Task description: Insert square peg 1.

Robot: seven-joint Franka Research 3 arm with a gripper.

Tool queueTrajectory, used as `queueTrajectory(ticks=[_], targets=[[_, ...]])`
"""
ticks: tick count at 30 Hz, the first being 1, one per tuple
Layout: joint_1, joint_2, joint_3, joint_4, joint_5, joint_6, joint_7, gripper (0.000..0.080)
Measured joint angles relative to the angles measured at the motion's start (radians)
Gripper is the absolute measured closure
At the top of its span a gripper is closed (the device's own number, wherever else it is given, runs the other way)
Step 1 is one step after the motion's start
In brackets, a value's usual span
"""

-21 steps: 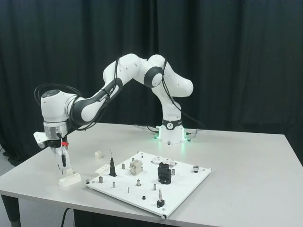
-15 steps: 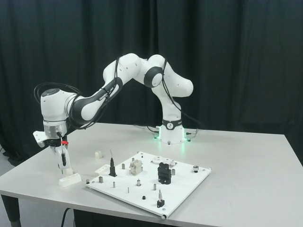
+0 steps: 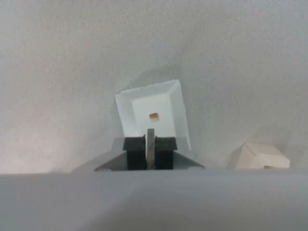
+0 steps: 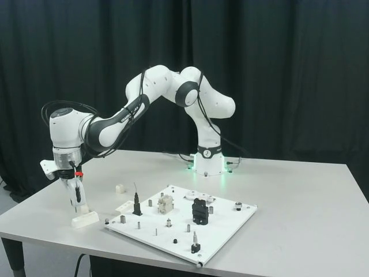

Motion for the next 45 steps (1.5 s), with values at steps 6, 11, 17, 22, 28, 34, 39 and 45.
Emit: queueTrajectory(ticks=[6, 11, 17, 22, 28, 34, 39, 45], targets=[[0.000, 0.001, 0.000, 0.000, 0.000, 0.000, 0.000, 0.0768], [0.001, 0.002, 0.000, 0.000, 0.000, 0.001, 0.000, 0.0768], [0.002, 0.003, 0.000, 0.000, 0.000, 0.001, 0.000, 0.0768], [0.002, 0.003, 0.000, 0.000, 0.000, 0.002, 0.000, 0.0768], [0.002, 0.003, 0.000, 0.000, 0.000, -0.008, 0.003, 0.0768], [0.007, -0.002, 0.000, 0.000, 0.000, -0.054, 0.035, 0.0768], [0.017, -0.016, -0.001, 0.000, 0.000, -0.116, 0.064, 0.0768], [0.042, -0.037, -0.009, 0.000, 0.000, -0.195, 0.099, 0.0768]])
